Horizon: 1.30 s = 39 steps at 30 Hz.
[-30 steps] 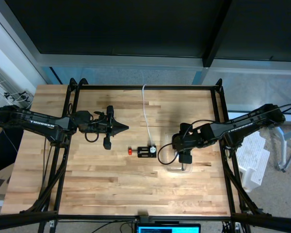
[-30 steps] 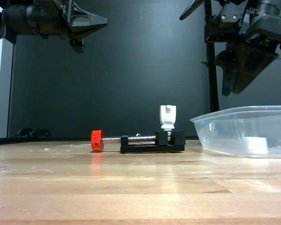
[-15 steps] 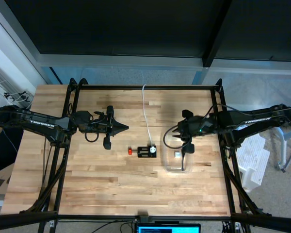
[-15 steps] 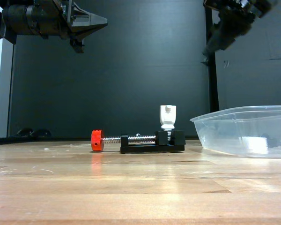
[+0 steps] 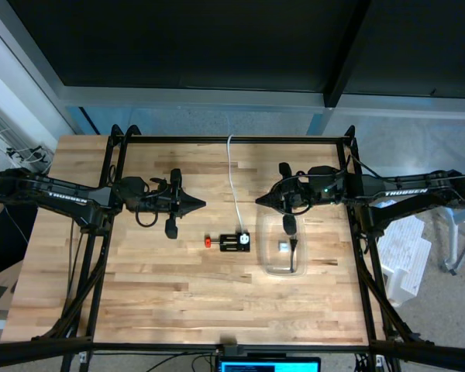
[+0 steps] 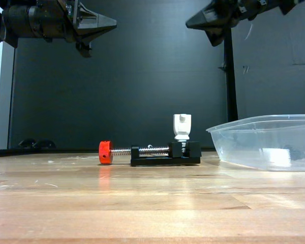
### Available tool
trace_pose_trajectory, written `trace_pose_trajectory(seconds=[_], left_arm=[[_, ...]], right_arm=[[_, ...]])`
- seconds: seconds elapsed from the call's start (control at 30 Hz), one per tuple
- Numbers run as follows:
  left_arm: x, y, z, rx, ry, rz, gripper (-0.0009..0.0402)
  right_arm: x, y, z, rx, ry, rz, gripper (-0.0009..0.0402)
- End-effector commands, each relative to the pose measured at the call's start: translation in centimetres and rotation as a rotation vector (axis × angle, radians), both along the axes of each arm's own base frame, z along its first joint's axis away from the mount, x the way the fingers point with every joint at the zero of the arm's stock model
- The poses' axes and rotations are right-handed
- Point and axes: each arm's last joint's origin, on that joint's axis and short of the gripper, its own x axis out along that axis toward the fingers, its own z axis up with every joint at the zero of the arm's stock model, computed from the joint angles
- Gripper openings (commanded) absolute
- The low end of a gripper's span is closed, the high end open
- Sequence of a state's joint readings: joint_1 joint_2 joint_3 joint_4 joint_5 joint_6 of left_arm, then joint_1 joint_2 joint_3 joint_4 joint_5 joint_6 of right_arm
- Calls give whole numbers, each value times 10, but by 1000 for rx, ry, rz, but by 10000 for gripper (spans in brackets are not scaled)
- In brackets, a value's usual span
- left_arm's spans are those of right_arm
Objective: Remove the power plug from the receptacle and place in the container
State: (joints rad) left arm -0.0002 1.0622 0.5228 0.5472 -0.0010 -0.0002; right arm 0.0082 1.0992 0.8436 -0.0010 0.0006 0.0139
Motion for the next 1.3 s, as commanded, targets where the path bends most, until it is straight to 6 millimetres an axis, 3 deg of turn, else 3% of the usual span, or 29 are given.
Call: trace_pose_trajectory(seconds=[0.03,0.33,0.8,1.3], left_arm=[[0,0,0,0,0,0,0],[0,0,0,0,0,0,0],[0,0,0,0,0,0,0],[0,0,0,0,0,0,0]], right_arm=[[1,0,-4,20,-96,19,0],[-1,-12,-17,59,-251,-8,0],[-20,-12,-34,44,-246,-33,0],[-23,-12,-47,47,-249,-36,0]])
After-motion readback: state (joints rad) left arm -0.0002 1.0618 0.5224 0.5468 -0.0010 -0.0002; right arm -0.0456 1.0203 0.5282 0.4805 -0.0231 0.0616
